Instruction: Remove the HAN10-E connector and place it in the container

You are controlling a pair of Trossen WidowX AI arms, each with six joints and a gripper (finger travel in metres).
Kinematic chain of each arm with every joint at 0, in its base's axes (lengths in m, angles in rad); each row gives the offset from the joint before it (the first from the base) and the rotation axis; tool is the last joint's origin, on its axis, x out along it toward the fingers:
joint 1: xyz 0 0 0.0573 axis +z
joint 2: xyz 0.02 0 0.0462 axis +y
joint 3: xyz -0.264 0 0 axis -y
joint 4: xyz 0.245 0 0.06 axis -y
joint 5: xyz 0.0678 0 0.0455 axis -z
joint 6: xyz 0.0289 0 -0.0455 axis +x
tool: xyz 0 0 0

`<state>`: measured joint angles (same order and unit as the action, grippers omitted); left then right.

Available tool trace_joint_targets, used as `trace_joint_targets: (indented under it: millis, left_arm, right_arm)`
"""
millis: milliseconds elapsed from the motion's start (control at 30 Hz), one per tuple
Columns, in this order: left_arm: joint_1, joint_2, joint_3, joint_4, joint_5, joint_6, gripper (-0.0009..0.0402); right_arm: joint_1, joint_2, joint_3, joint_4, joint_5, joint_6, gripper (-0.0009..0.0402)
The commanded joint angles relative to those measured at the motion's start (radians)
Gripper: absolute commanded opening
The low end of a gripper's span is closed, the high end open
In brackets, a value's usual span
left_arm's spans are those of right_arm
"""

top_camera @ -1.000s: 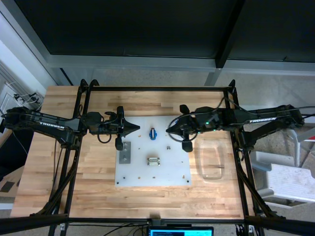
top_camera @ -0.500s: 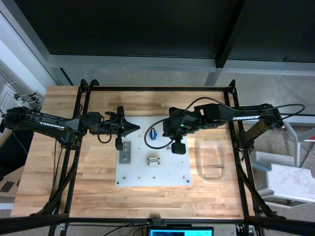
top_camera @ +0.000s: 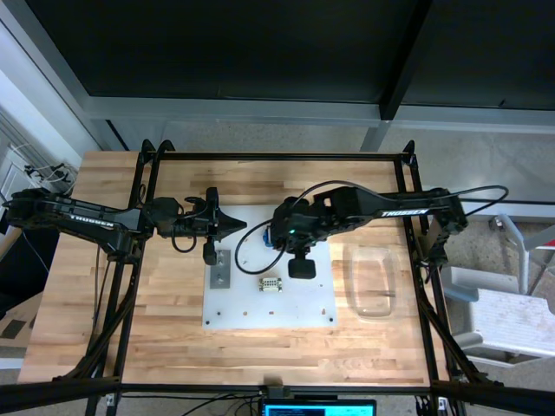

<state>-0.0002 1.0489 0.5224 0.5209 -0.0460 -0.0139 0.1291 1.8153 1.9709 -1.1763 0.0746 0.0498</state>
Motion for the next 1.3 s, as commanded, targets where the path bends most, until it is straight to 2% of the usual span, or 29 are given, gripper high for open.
trace_joint_targets:
  millis: [33, 100, 200, 400, 767, 1100, 1300]
  left_arm:
    - [0.0, 0.0, 0.0, 0.0, 0.0, 0.0, 0.0]
    - [0.0, 0.0, 0.0, 0.0, 0.0, 0.0, 0.0]
    - [0.0, 0.0, 0.0, 0.0, 0.0, 0.0, 0.0]
    - [0.0, 0.0, 0.0, 0.0, 0.0, 0.0, 0.0]
    - [0.0, 0.0, 0.0, 0.0, 0.0, 0.0, 0.0]
    - [0.0, 0.0, 0.0, 0.0, 0.0, 0.0, 0.0]
    - [0.0, 0.0, 0.0, 0.0, 0.0, 0.0, 0.0]
  right_arm:
    - [0.013, 0.05, 0.035, -0.02, -0.001, 0.002, 0.0]
    - [0.022, 0.078, 0.05, -0.022, -0.005, 0.011, 0.0]
    - [0.029, 0.113, 0.073, -0.024, -0.05, 0.03, 0.0]
    - [0.042, 0.169, 0.11, -0.048, -0.049, 0.075, 0.0011]
    - [0.064, 0.258, 0.164, -0.061, -0.05, 0.098, 0.0104]
    - [0.08, 0.299, 0.163, -0.069, -0.042, 0.099, 0.0194]
    - [0.085, 0.337, 0.171, -0.068, -0.04, 0.1, 0.0234]
